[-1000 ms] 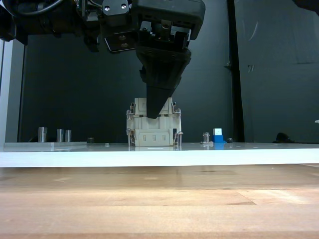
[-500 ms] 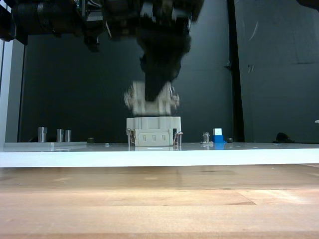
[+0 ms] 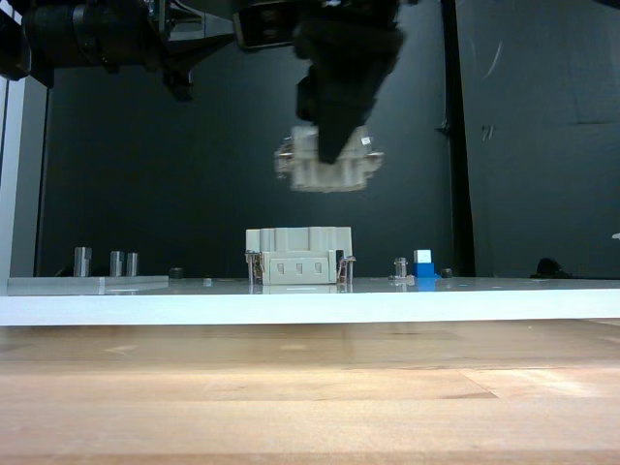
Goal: Remove the HAN10-E connector and place it in the container
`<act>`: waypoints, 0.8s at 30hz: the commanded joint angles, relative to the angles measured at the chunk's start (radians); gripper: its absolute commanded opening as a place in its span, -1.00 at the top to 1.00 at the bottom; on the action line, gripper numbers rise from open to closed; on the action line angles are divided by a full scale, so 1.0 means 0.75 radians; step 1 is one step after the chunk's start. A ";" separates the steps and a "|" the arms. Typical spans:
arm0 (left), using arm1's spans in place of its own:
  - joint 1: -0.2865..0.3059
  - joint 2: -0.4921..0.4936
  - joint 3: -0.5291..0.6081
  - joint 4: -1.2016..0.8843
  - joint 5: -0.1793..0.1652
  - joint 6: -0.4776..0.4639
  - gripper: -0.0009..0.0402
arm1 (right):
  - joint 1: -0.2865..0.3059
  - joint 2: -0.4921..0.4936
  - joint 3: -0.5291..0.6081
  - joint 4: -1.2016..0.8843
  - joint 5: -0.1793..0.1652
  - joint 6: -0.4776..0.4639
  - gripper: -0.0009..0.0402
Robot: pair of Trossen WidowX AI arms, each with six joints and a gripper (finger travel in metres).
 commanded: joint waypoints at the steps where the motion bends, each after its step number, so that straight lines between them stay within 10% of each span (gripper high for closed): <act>1: 0.001 0.000 0.001 0.001 0.000 0.000 0.96 | 0.017 -0.055 -0.078 0.026 0.001 0.008 0.86; 24: 0.000 0.000 0.001 0.001 0.000 0.000 0.96 | 0.127 -0.540 -0.721 0.080 0.002 0.484 0.86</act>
